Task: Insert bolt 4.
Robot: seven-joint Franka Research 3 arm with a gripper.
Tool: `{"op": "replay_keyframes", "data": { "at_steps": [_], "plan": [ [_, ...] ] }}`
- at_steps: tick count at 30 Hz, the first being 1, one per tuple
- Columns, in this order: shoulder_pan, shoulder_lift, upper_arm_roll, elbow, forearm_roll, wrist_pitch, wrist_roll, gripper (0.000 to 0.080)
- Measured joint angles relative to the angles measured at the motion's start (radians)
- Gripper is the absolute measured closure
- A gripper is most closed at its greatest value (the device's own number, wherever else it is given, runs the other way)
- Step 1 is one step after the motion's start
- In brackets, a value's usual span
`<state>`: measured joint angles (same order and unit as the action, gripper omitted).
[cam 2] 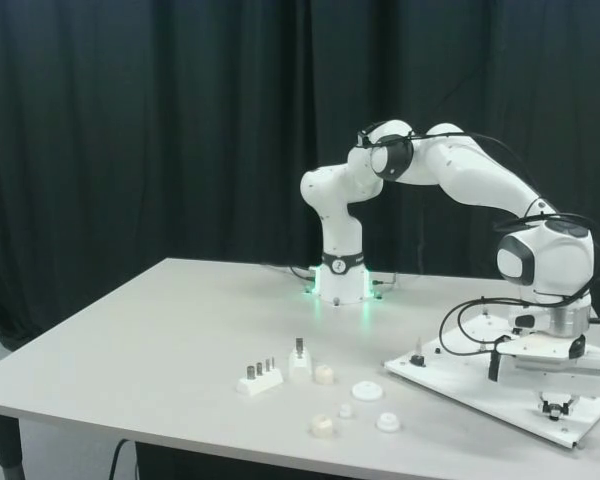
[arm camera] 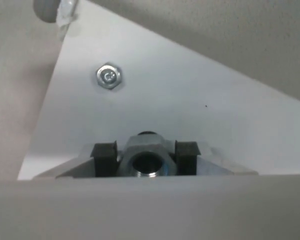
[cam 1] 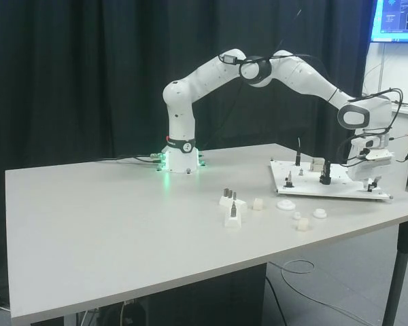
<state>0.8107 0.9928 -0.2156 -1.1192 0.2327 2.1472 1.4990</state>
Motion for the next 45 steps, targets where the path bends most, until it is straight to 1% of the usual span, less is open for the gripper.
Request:
{"op": "replay_keyframes", "data": {
  "at_steps": [12,37,45],
  "plan": [
    [-0.001,0.000,0.000,0.000,0.003,0.000,0.011,0.0557],
    [0.000,0.001,0.000,0.000,0.003,0.000,0.211,0.0557],
    [0.000,0.001,0.000,0.000,0.003,0.001,0.315,0.0557]
  ]
}}
